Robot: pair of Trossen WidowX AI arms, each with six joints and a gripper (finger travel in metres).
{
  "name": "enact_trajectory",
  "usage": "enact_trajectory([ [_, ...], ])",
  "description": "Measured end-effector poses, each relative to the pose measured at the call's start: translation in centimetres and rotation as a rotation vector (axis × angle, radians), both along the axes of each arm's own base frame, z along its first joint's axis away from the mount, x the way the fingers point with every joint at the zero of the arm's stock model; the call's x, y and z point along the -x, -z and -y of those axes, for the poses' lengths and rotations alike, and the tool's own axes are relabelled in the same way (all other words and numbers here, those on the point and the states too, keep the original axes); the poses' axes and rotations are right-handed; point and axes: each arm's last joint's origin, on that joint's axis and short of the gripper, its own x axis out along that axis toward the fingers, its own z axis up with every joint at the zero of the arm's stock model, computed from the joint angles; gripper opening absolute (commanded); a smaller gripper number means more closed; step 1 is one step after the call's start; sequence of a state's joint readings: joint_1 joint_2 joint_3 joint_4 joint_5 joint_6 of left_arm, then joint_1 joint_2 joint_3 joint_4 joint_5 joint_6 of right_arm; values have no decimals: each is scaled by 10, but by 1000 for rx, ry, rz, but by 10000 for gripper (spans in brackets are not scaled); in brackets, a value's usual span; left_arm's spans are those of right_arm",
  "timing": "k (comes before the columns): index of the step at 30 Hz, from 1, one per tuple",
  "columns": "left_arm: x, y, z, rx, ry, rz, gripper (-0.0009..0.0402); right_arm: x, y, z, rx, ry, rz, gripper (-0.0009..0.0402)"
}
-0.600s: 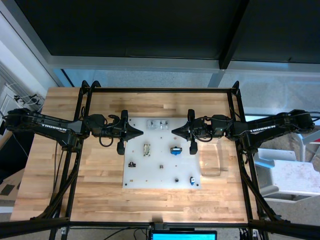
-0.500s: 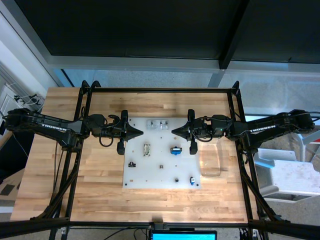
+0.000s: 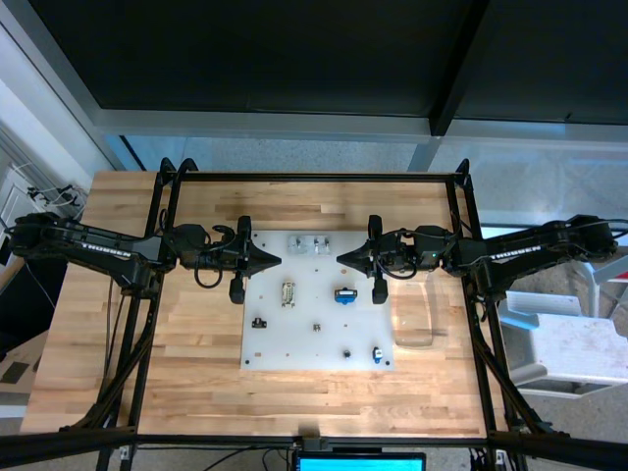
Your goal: Unfasten the M12 fastener and place in the container
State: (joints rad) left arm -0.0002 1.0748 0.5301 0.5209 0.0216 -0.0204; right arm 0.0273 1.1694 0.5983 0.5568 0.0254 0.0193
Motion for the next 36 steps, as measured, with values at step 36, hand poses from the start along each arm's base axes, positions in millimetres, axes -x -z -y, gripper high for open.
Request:
enact_trajectory([
  [36,0,0,0,0,0,-1,0,-27,-48,-74,-336,162,-864,0],
])
